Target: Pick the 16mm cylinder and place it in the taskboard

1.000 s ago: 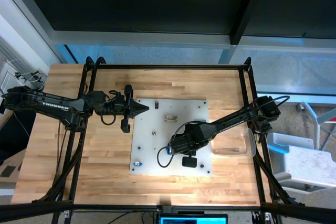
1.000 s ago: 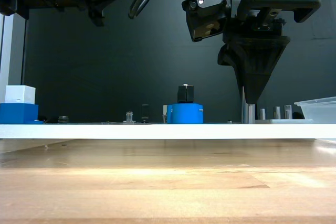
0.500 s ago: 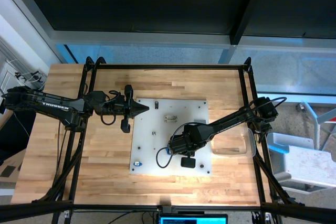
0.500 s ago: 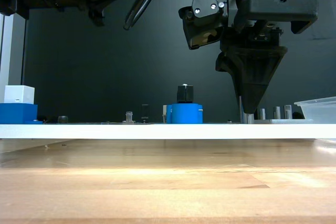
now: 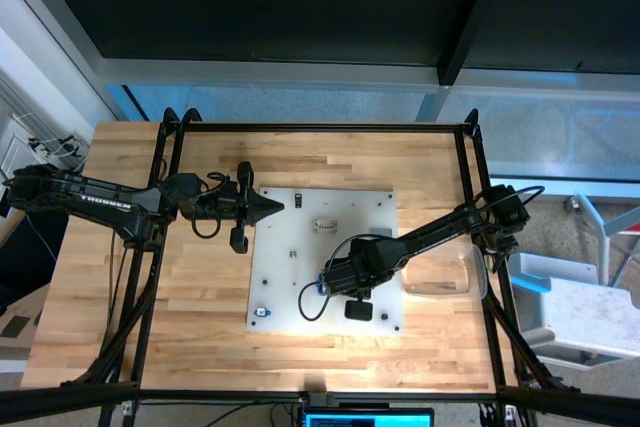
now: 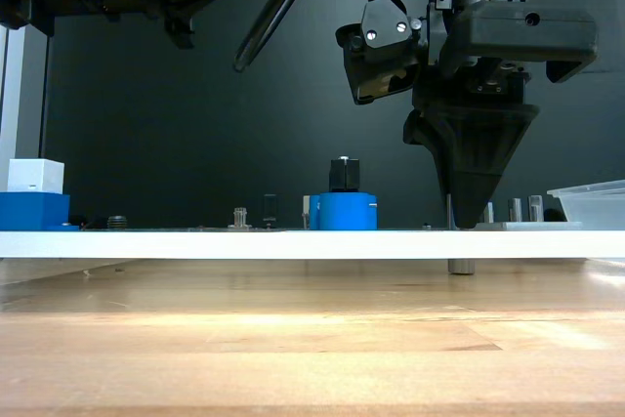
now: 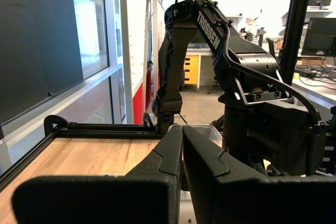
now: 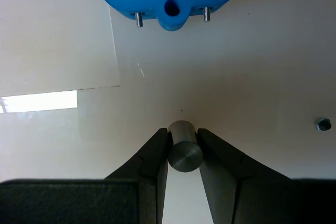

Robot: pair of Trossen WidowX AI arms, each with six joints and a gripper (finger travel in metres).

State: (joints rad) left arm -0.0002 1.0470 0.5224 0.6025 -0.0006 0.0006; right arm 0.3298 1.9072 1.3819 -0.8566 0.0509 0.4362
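The 16mm cylinder, a short grey metal peg, stands upright between the fingers of my right gripper, which is shut on it. In the low view the right gripper points straight down at the taskboard, and a grey stub shows just below the board's edge under it. From above, the right gripper hangs over the white taskboard and hides the peg. My left gripper is parked high beyond the board's left edge, its fingers pressed together on nothing.
A blue fitting with a black cap stands mid-board, close to the right gripper. Small upright pegs and a clear tray lie right of the board. A beige connector sits near the far edge. A blue-white block stands at left.
The right gripper has shifted slightly left over the board and come down with the cylinder. A grey stub now shows under the board's edge. The left arm has not moved.
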